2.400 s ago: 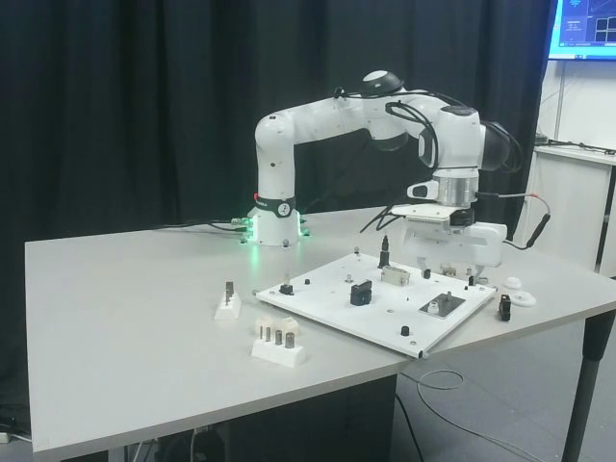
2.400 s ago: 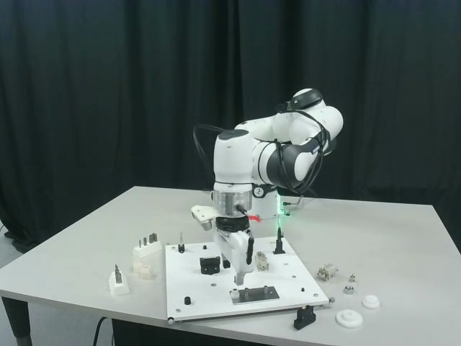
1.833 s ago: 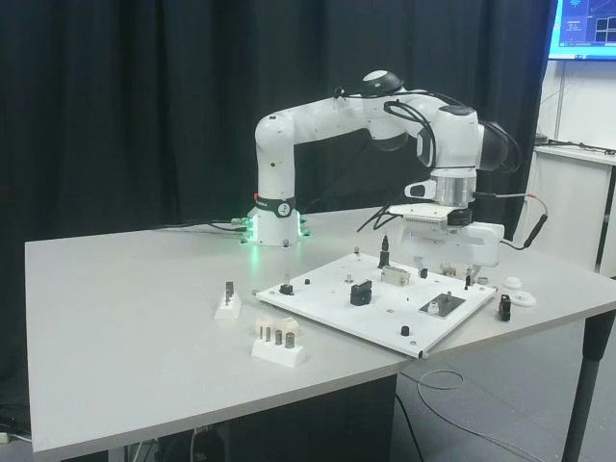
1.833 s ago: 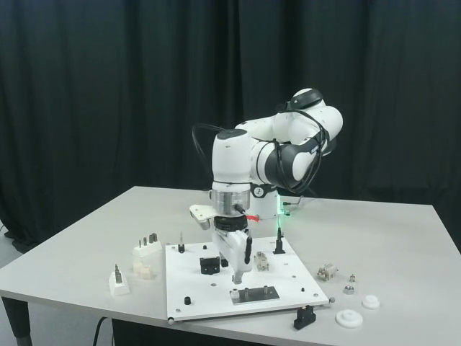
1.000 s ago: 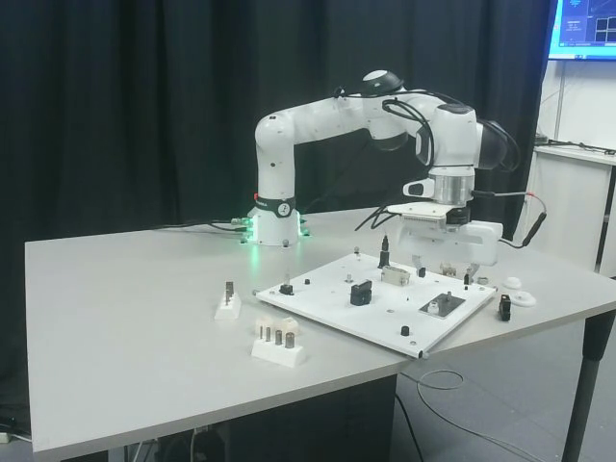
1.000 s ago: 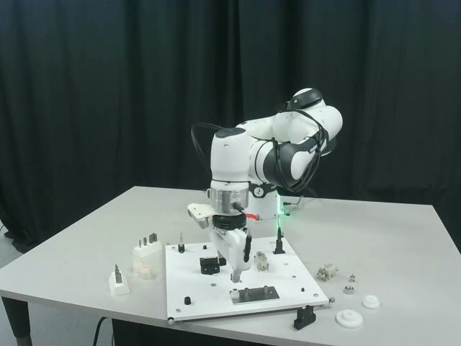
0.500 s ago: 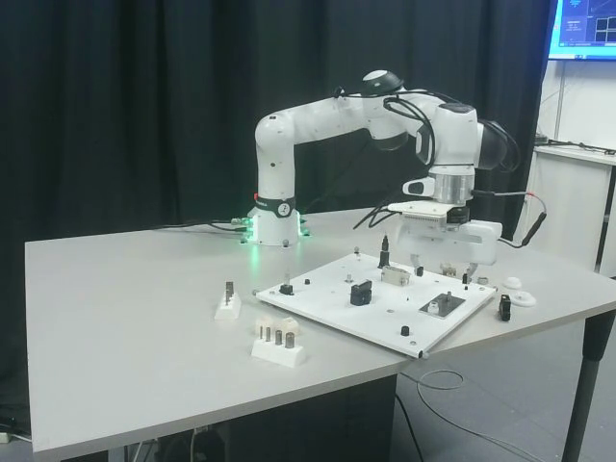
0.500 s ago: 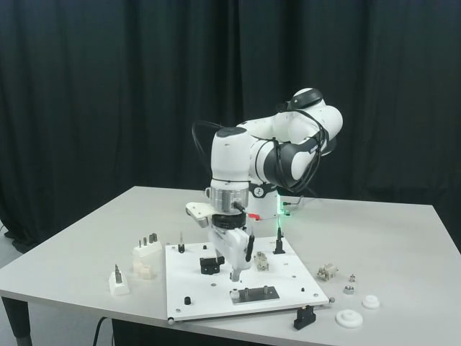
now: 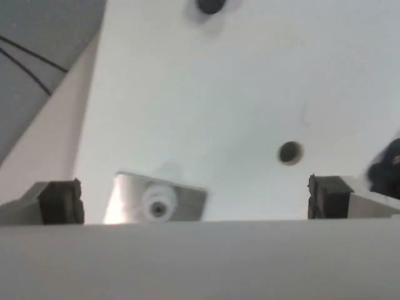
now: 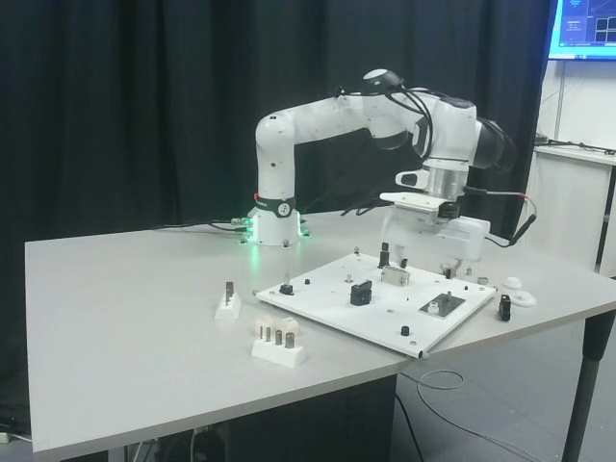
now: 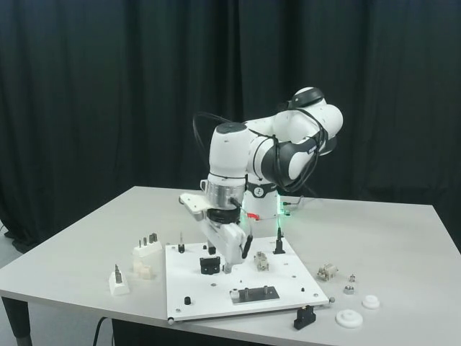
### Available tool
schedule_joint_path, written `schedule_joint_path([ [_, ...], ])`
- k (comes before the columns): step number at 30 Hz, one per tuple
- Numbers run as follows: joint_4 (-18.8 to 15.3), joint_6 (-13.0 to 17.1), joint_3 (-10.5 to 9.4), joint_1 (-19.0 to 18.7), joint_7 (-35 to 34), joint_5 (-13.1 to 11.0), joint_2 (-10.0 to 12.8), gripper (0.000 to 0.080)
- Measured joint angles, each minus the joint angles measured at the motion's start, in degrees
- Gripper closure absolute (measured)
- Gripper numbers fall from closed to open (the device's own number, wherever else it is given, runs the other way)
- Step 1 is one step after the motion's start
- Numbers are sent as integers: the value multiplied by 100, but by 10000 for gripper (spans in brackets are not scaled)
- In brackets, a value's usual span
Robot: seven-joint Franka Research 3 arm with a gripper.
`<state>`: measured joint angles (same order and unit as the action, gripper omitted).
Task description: Pick square peg 4.
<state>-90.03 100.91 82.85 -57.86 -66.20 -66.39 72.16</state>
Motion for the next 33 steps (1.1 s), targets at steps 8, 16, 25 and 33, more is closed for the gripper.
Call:
schedule_joint_path([
  [8, -274, -70, 144, -101, 685, 266, 0, 3],
  [16, -644, -143, 303, -210, 1388, 558, 1, 3],
  [25, -1139, -140, 463, -272, 2312, 644, 10, 3],
  [33, -1560, -109, 584, -268, 3068, 645, 17, 3],
])
